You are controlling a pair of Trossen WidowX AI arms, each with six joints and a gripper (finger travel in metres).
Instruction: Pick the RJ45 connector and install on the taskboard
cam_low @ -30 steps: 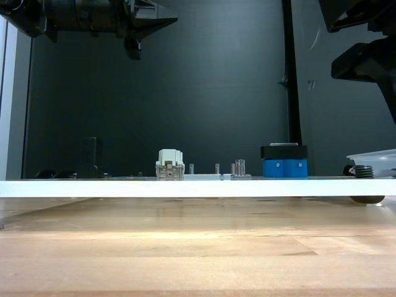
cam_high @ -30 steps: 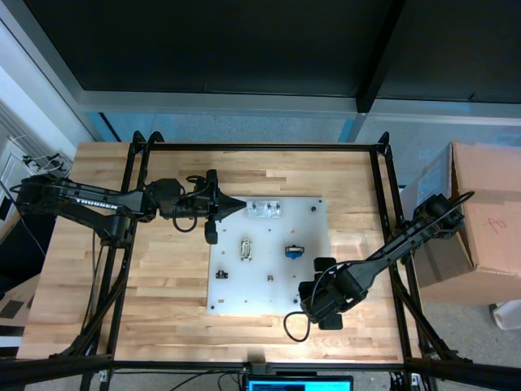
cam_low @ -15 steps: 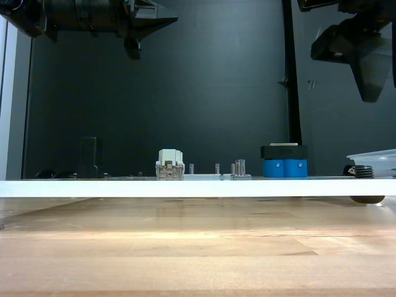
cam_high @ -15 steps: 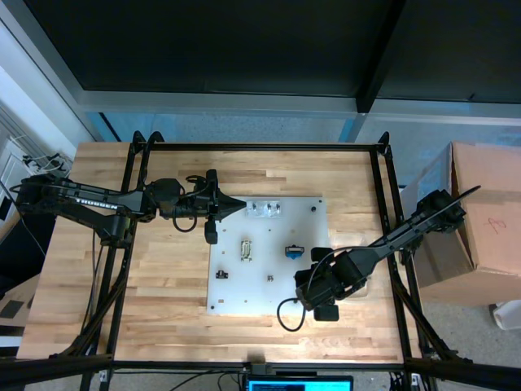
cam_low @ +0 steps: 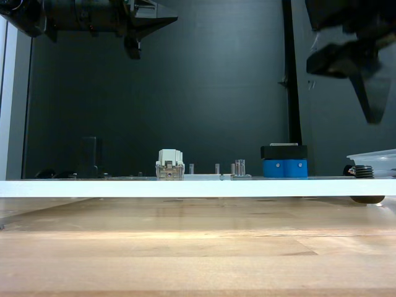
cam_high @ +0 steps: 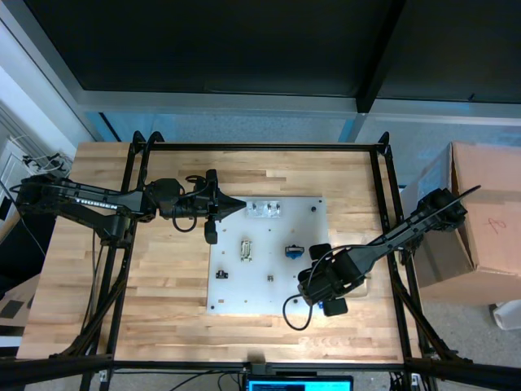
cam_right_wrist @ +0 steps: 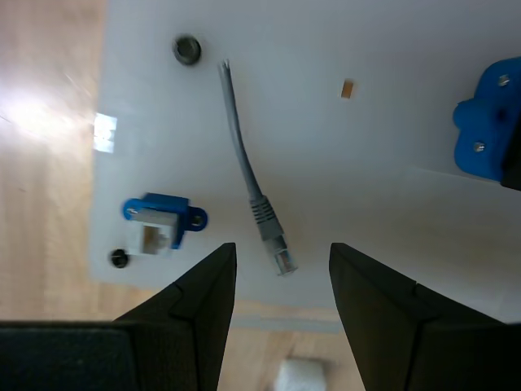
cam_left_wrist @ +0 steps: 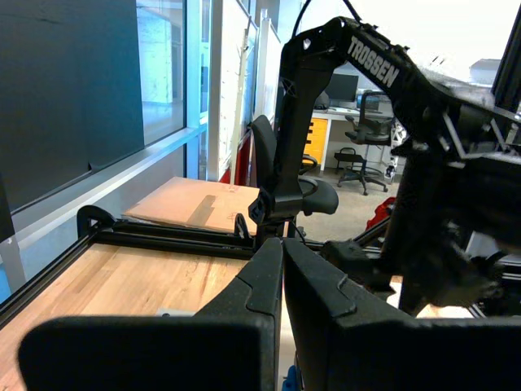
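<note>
RJ45 connector [cam_right_wrist: 273, 236]: clear plug on a short grey cable. Lying free and flat on the white taskboard [cam_right_wrist: 366, 179], near one corner. Held by nothing. Plug end pointing toward the board's edge, loose cable end close to a small dark round fitting [cam_right_wrist: 187, 50].

Blue socket [cam_right_wrist: 159, 224]: fixed to the board just beside the plug, apart from it, pale opening unfilled. Connector clear of this seat.

Right gripper [cam_right_wrist: 281, 248]: raised above the board and directed down at it, fingers [cam_right_wrist: 203, 301] spread wide, gripping nothing. In the right wrist view, plug framed between the two fingers. In the low view, fingertips well above the board surface.

Blue block [cam_high: 293, 251]: standing on the board with a black top, further in from the connector.

Left gripper [cam_high: 236, 205]: up high over the board's far left corner, lying level and pointing inward. Fingers pressed together to a thin seam in the left wrist view, nothing between them.

Grey-white housing [cam_low: 170, 166]: upright on the board, left of the blue block in the low view.

Metal fittings [cam_high: 264, 210]: along the board's far edge.

Wooden table [cam_high: 163, 277]: under the board, ringed by a black frame.

Cardboard box [cam_high: 484, 220]: off the table's right side.
</note>
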